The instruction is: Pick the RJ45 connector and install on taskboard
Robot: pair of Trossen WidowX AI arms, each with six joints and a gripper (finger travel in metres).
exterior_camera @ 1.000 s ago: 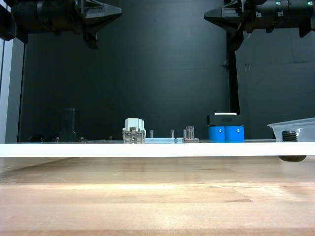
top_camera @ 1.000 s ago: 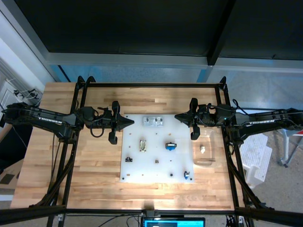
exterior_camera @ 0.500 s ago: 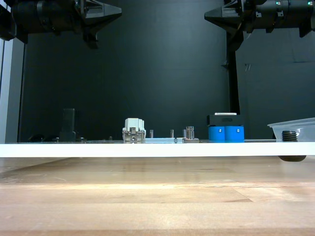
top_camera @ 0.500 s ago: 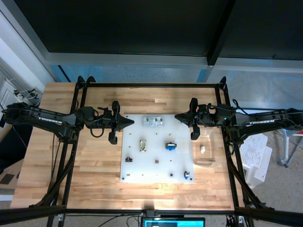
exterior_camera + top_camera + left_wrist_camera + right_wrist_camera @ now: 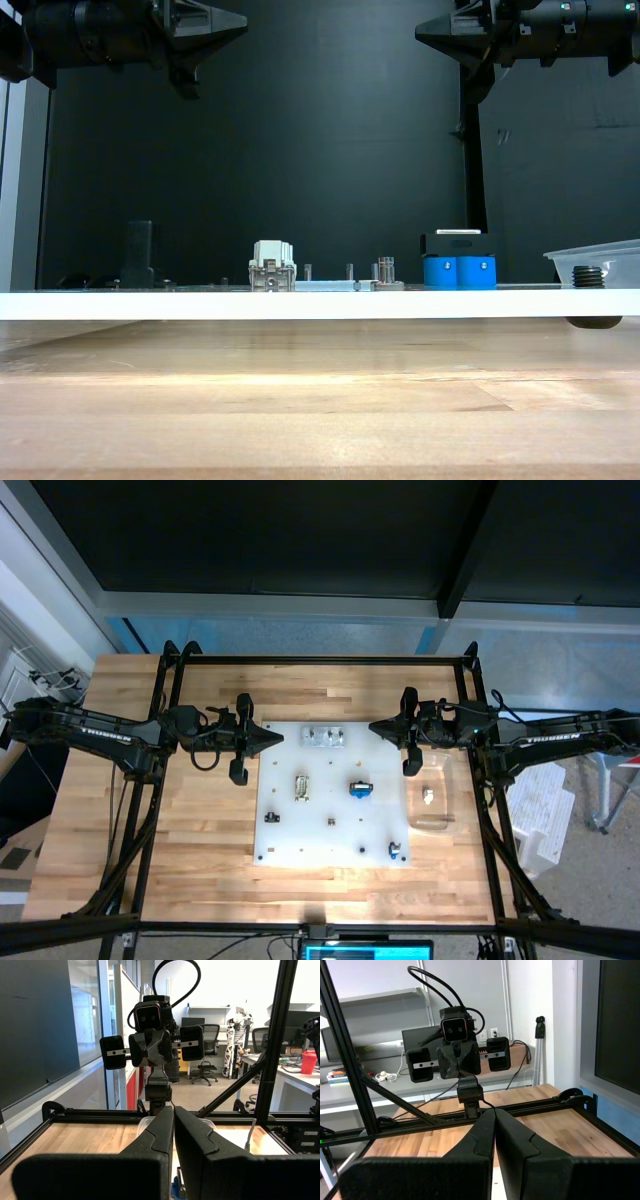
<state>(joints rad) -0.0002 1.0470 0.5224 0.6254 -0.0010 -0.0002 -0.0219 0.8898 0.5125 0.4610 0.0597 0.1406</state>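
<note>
The table [image 5: 200, 830] is smooth pale wood under a smooth white board [image 5: 290, 832]. Right of the board stands a clear glossy plastic tray [image 5: 432, 827]. Over the board's far corners, the left gripper [image 5: 279, 738] and right gripper [image 5: 373, 727] look like matt black plastic.

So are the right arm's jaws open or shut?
Shut, empty: the right gripper, high over the far right of the board, shows jaws pressed together. The left gripper, over its far left, is shut too.

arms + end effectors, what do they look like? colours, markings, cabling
Left arm and right arm: matte black, white TROSSEN lettering, black cable looped over each wrist. Left end effector, above the board's far left corner, and right end effector, above its far edge: black wedge-shaped fingers.
</note>
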